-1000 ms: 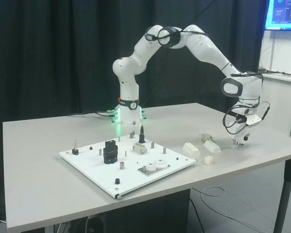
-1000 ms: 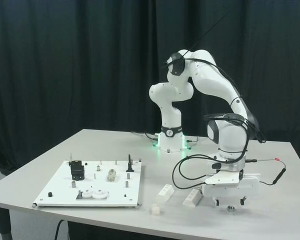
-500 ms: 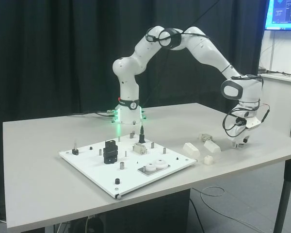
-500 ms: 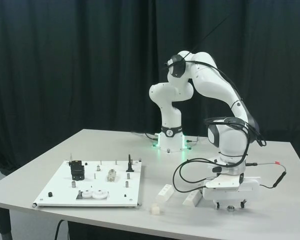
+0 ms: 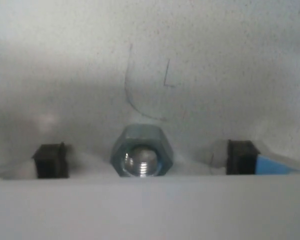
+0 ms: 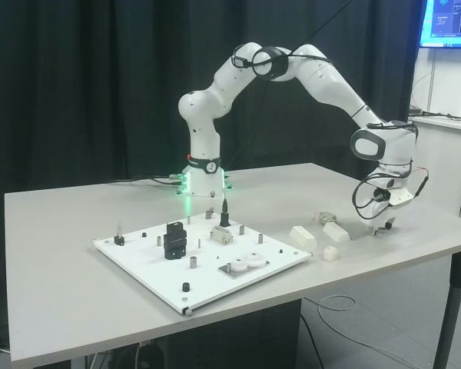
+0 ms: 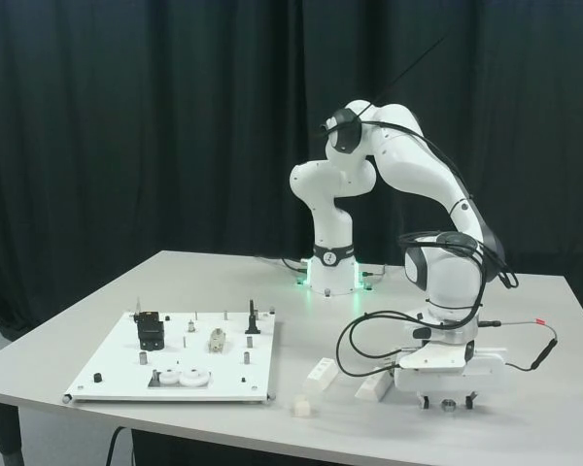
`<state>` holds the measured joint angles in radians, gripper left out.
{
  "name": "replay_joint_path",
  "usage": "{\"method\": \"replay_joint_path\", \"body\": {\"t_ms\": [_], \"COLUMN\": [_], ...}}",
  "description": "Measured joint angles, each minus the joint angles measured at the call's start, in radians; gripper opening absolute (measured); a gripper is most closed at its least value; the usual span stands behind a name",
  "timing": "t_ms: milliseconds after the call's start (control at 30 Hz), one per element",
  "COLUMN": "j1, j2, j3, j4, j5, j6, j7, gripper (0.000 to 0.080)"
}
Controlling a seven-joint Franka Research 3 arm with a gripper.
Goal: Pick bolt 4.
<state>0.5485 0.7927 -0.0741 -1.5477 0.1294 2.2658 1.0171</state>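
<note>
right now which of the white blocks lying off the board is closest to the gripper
The long white block right beside the gripper, nearly touching its housing in the second room view. The other long block lies further toward the board, and the small cube further still.

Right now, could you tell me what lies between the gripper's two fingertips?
In the wrist view, the bolt stands on the grey table midway between the two black fingertips, with bare table on either side of it; neither touches it yet.

Black curtain [image 7: 126, 126] hanging in folds behind the grey counter [image 6: 77, 223], a lit screen [image 6: 449, 23] at the upper corner, grey floor [image 6: 384, 338] below, a white wall [image 6: 446, 84] beside the curtain
</note>
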Motion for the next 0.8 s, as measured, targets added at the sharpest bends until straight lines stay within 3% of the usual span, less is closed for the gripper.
{"method": "replay_joint_path", "body": {"t_ms": [200, 233, 367, 400, 600, 633, 800], "j1": [0.002, 0.003, 0.005, 0.006, 0.008, 0.008, 0.008], "j2": [0.003, 0.003, 0.003, 0.004, 0.004, 0.004, 0.004], "j3": [-0.001, -0.001, -0.001, -0.002, -0.005, -0.005, -0.008], "j4": [0.005, 0.005, 0.005, 0.005, 0.009, 0.009, 0.016], "j5": [0.000, 0.000, 0.000, 0.000, 0.000, 0.000, 0.000], "j6": [-0.001, -0.001, -0.001, -0.001, -0.001, -0.001, -0.001], "j7": [0.000, 0.000, 0.000, 0.000, 0.000, 0.000, 0.000], "gripper": [0.0800, 0.0534, 0.0534, 0.0342, 0.0342, 0.0244, 0.0244]}}
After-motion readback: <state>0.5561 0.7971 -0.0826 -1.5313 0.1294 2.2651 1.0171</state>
